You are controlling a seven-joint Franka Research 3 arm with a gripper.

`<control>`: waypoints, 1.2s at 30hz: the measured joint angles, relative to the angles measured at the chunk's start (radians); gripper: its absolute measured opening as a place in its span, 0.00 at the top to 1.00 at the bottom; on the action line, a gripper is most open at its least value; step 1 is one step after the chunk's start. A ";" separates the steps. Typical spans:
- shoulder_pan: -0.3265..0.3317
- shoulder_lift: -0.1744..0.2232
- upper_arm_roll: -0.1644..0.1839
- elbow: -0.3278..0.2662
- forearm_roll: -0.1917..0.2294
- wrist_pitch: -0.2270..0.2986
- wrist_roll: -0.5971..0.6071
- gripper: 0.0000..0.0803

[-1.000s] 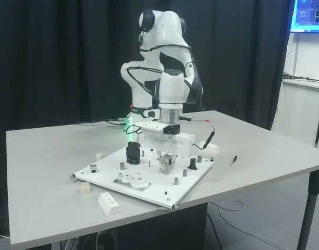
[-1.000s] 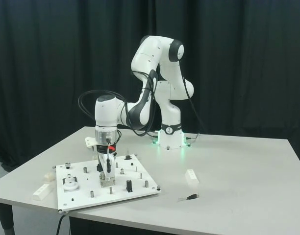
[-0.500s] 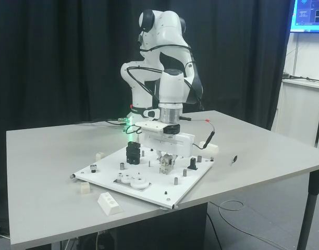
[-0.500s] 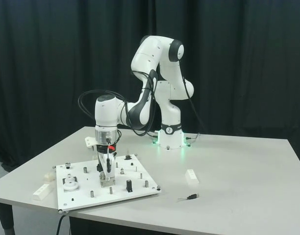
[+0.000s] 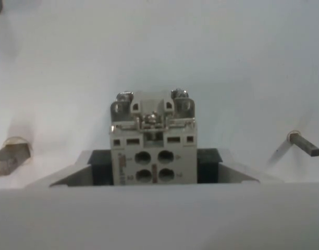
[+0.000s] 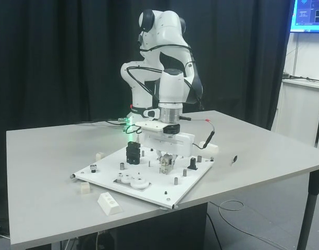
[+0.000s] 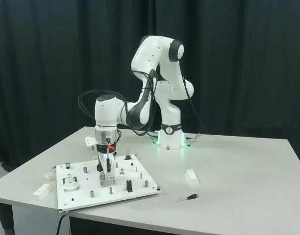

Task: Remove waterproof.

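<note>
A white block with two holes is seen nearest the front edge of the grey bench in the first room view, with a small white cube just behind it. A white board is laid flat on the bench behind these, and short pegs are carried upright on it. White round discs are set at its near edge, and a black block is mounted further back.

The waterproof connector is seated on the board near its middle. It is shown in the wrist view as a grey body with four round sockets on its face and metal clamps on top. The gripper is lowered onto it from directly above, and the connector is placed between the two fingers, a black pad being visible at each side of it. Whether the pads are pressed against the connector cannot be told from the pictures. The connector is not lifted from the board.

In the second room view, the gripper is seen pointing straight down over the board. A small white block and a black plug are placed apart from the board on the bench. The arm's base is bolted further back, with a green light at its foot. A black curtain is hung behind everything.
</note>
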 joint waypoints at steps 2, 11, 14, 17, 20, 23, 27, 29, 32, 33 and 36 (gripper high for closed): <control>0.000 0.000 0.000 0.000 0.000 0.000 0.000 0.61; 0.000 -0.001 0.000 0.000 -0.001 -0.001 0.000 0.61; 0.000 -0.001 0.000 0.000 -0.001 -0.001 0.000 0.61; 0.000 -0.001 0.000 0.000 -0.001 -0.001 0.000 0.61; 0.000 -0.001 -0.001 0.000 -0.001 -0.001 0.000 0.61; 0.000 -0.001 -0.001 0.000 -0.002 -0.001 0.000 0.61; 0.000 -0.002 -0.002 0.000 -0.003 -0.001 0.000 0.61; 0.000 -0.003 -0.003 0.000 -0.004 -0.001 0.000 0.61; 0.000 -0.013 -0.005 0.000 -0.012 -0.003 0.000 0.61; 0.000 -0.019 -0.006 0.000 -0.017 -0.005 0.000 0.61; 0.001 -0.038 -0.007 -0.001 -0.035 -0.014 0.000 0.61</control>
